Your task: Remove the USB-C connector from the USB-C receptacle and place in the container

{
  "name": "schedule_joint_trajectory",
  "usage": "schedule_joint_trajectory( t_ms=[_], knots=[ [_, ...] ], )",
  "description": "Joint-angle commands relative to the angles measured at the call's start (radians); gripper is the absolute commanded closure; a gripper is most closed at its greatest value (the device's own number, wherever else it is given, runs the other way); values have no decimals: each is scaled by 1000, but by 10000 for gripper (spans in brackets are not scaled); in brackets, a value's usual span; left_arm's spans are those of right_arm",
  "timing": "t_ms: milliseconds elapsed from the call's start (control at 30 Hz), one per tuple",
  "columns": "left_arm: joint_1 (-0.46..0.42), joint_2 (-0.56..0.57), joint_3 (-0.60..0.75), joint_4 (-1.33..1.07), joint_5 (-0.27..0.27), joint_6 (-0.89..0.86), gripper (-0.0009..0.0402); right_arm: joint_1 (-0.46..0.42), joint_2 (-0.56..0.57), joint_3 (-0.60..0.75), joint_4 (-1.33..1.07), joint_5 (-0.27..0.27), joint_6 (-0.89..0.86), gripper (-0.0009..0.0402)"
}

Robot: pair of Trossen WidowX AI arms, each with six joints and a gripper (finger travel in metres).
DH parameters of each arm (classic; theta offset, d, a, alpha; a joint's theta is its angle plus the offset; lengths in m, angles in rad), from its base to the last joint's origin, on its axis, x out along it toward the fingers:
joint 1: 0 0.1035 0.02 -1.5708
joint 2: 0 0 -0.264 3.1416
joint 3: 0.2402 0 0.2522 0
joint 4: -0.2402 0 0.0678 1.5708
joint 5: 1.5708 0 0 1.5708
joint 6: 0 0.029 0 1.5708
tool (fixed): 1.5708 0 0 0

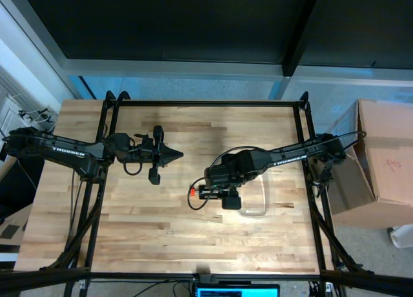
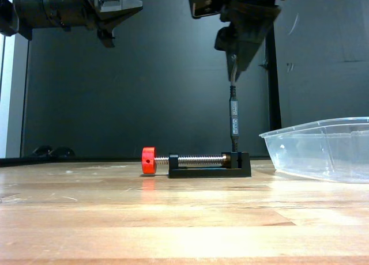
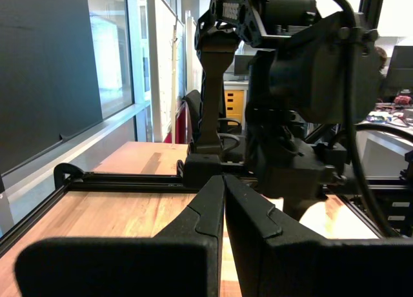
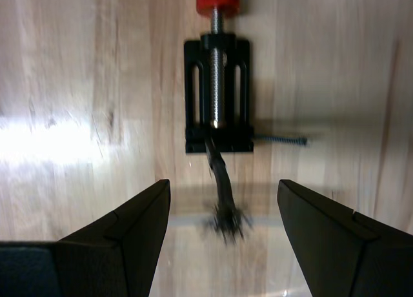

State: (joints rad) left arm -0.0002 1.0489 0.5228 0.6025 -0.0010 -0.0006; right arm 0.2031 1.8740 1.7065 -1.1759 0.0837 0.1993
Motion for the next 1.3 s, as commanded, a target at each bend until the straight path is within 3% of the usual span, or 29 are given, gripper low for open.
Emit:
schedule_joint_trajectory(
  t_ms=[33, 700, 933, 1300],
  knots=[
    [0, 0, 0, 0, 0, 0, 393, 0, 33, 33, -10, -2, -7, 162],
    [0, 0, 0, 0, 0, 0, 393, 2, 32, -121, 159, 5, 6, 175],
    [0, 0, 0, 0, 0, 0, 393, 2, 28, -172, 199, 5, 5, 225],
    [0, 0, 0, 0, 0, 0, 393, 2, 24, -175, 223, 6, 6, 336]
  ],
)
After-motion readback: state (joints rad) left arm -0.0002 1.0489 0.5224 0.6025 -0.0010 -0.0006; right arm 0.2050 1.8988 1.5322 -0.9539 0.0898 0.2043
